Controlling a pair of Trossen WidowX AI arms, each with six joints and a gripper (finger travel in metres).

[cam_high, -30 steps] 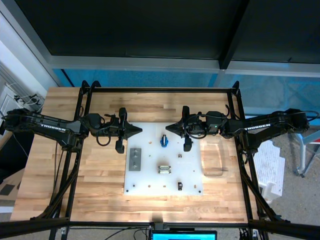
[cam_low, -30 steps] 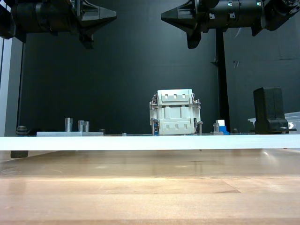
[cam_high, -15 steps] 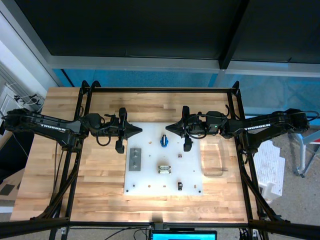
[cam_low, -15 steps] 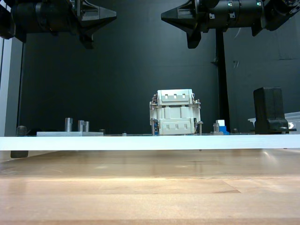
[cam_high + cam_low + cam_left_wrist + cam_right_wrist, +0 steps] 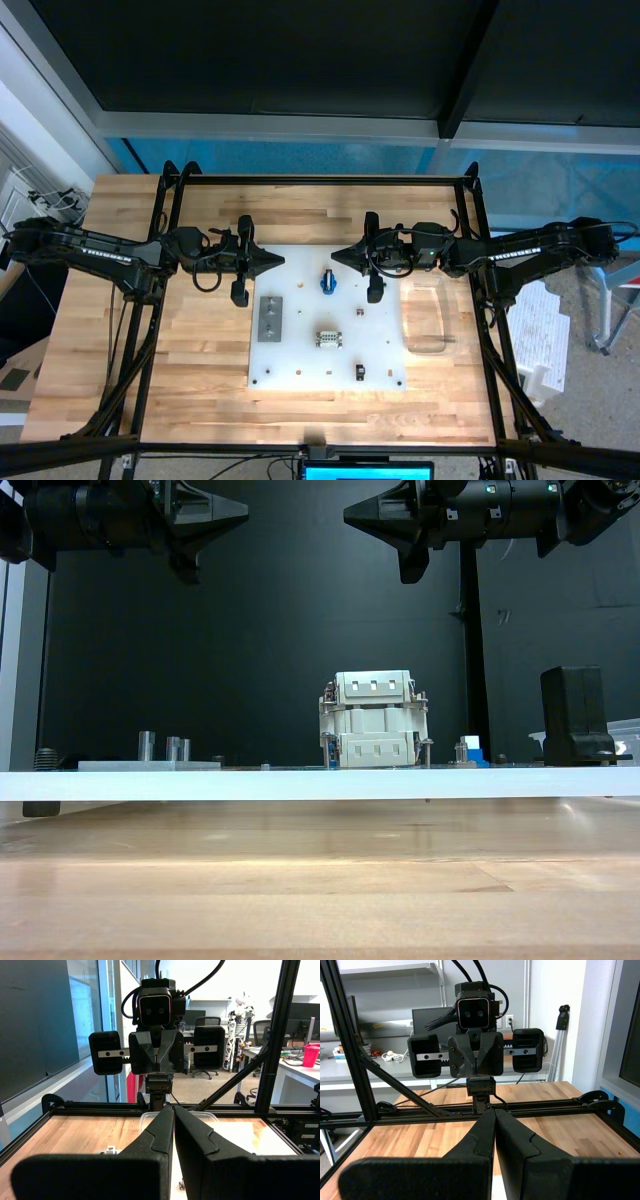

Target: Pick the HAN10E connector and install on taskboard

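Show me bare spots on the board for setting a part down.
Free: the board's near-left corner, between grey block and black piece; also its right strip, between connector and tray. Crowded: the far edge, where the shut left claw and shut right claw hang above, either side of the blue part.

— How's the left gripper (image 5: 173, 1110) looking?
— Fingers pressed together, holding nothing. Straight ahead of the jaws the right gripper (image 5: 161, 1057) faces back, likewise closed. Beneath lies the white taskboard (image 5: 240, 1141), with a clear tray (image 5: 146, 1117) past the tips.
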